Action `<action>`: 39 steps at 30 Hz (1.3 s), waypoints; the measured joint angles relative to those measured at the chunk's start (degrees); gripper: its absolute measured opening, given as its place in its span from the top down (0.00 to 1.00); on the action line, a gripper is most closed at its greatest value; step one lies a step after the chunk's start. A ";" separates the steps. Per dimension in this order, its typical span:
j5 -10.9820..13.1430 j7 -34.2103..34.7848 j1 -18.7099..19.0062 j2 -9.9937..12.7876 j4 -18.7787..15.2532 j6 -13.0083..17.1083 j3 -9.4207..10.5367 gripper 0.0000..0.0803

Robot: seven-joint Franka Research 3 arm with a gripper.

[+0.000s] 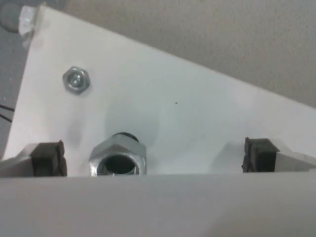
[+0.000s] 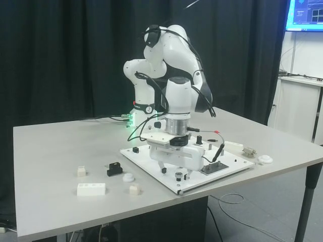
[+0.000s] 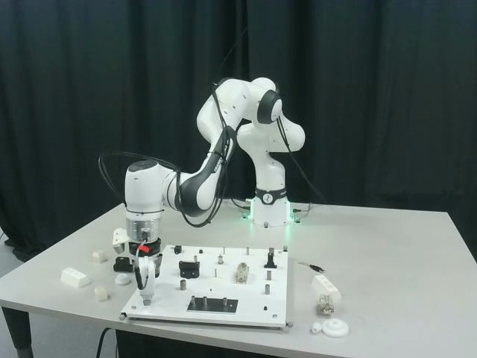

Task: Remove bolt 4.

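Right up close in the wrist view sits a big hex-headed bolt point(image 1: 117, 159), standing upright on the white board point(image 1: 197, 113), and the gripper point(image 1: 153, 158) is hanging straight above it with its black fingertips point(image 1: 48, 159) spread wide to either side, nothing between them but that bolt, neither pad touching it. A smaller hex nut point(image 1: 76, 80) is fixed further along the board, near its taped corner, well apart from the fingers.

Over to the first room view: the white arm point(image 2: 171, 65) is folded down over the board point(image 2: 151, 159), and the gripper point(image 2: 175, 166) is low over the near edge, with the bolt point(image 2: 178, 175) poking up just under it. Small white blocks point(image 2: 91, 189) and a black clip point(image 2: 115, 169) lie loose on the grey table point(image 2: 50, 151) beside the board.

From the second room view, the gripper point(image 3: 144, 287) points down at the board's front left corner point(image 3: 141, 309), close to its surface. A black plate point(image 3: 212, 303) lies along the same front edge, and a white connector point(image 3: 326, 288) rests off the board to the other side.
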 joint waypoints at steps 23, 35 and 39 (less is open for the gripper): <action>0.00 0.88 0.19 -0.01 -0.23 0.38 0.32 0.36; 0.21 2.07 0.50 0.03 0.33 0.66 1.00 0.72; 0.16 2.06 0.49 0.05 0.34 0.68 0.97 0.72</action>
